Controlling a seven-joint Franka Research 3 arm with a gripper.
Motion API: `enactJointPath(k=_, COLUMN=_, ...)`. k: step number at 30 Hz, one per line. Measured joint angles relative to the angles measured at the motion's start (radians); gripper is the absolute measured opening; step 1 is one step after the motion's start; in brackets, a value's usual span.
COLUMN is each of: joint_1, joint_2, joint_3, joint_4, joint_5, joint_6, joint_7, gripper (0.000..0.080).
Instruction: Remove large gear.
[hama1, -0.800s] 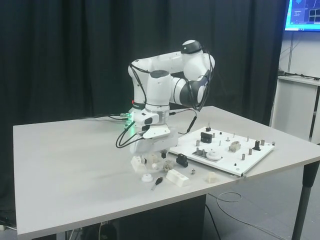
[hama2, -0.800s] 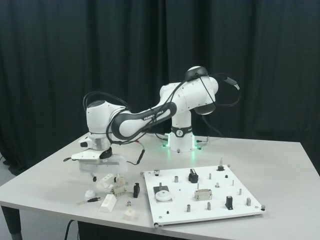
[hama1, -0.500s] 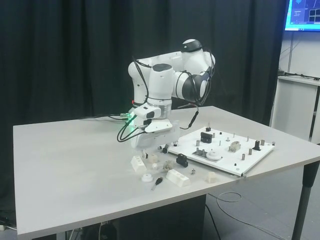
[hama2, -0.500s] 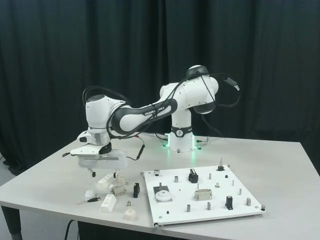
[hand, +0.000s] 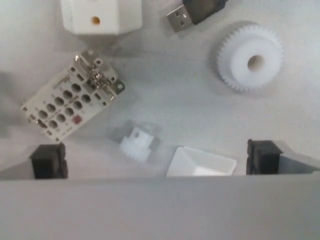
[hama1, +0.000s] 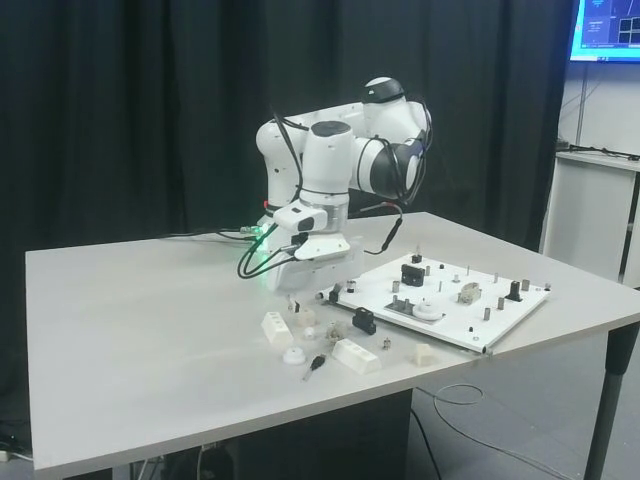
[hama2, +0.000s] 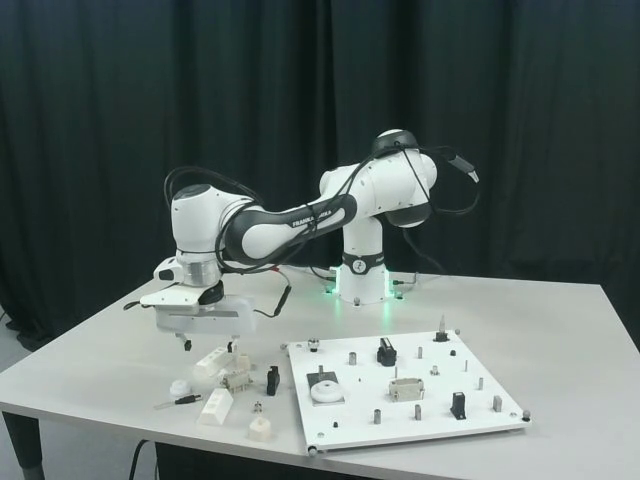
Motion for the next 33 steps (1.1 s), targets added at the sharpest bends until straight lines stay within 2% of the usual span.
enactJointPath(k=33, joint_1=-0.001, joint_2=-0.001, joint_3=-0.007, joint_4=0.039, joint_5=-0.005, joint_6=-0.012, joint_7=0.046, gripper=0.0800)
